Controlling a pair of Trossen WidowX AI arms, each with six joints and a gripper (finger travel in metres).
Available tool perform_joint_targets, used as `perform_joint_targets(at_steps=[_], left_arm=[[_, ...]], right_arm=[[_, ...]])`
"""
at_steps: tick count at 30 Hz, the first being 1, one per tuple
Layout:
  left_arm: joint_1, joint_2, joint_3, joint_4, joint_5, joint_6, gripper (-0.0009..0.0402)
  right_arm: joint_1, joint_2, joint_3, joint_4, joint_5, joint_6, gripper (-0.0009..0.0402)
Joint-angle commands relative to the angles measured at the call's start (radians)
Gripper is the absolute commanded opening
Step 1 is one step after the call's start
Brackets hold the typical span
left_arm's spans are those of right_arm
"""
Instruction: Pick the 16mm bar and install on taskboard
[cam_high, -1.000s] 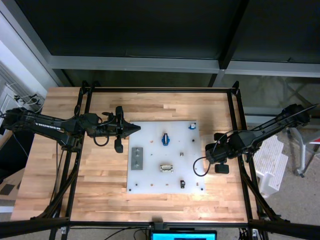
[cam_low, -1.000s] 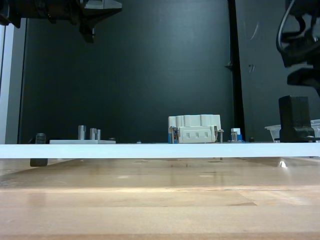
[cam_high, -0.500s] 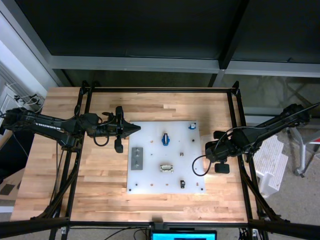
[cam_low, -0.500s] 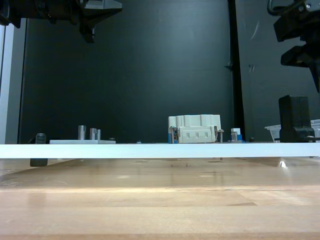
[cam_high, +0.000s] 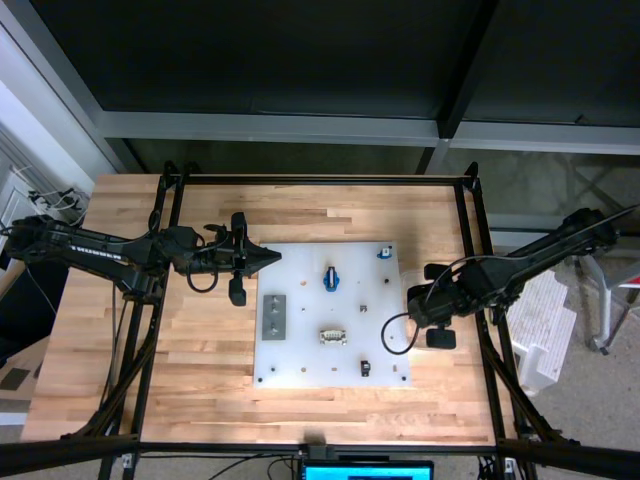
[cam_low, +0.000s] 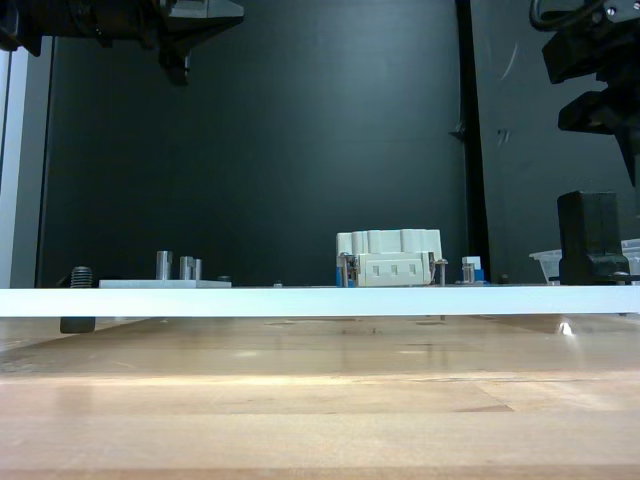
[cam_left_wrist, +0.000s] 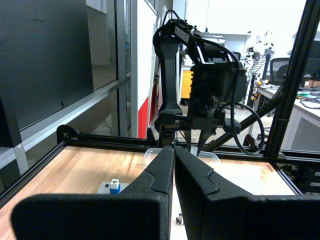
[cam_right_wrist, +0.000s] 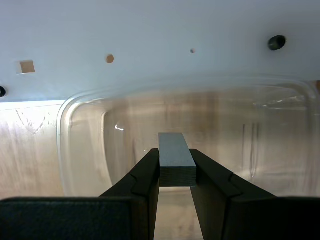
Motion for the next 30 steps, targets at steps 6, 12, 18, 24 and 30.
perform_joint_targets(at_steps=[6, 12, 18, 24, 30], left_arm=[[0.0, 0.0, 0.0, -0.001, 0.0, 0.0, 0.0001], [0.0, 0.0, 0.0, 0.0, 0.0, 0.0, 0.0001], [0.0, 0.0, 0.0, 0.0, 0.0, 0.0, 0.0001], [0.0, 0.0, 0.0, 0.0, 0.0, 0.0, 0.0001], [0.0, 0.0, 0.0, 0.0, 0.0, 0.0, 0.0001]], right_arm=[[0.066, 0.128, 0.114, 0.003, 0.002, 0.045, 0.0016], [0.114, 0.223, 0.191, 0.005, 0.007, 0.071, 0.0016], [0.177, 0.313, 0.253, 0.01, 0.017, 0.093, 0.0016], [0.204, 0.363, 0.281, 0.037, 0.013, 0.135, 0.0016], [0.21, 0.401, 0.307, 0.061, 0.009, 0.152, 0.0016]])
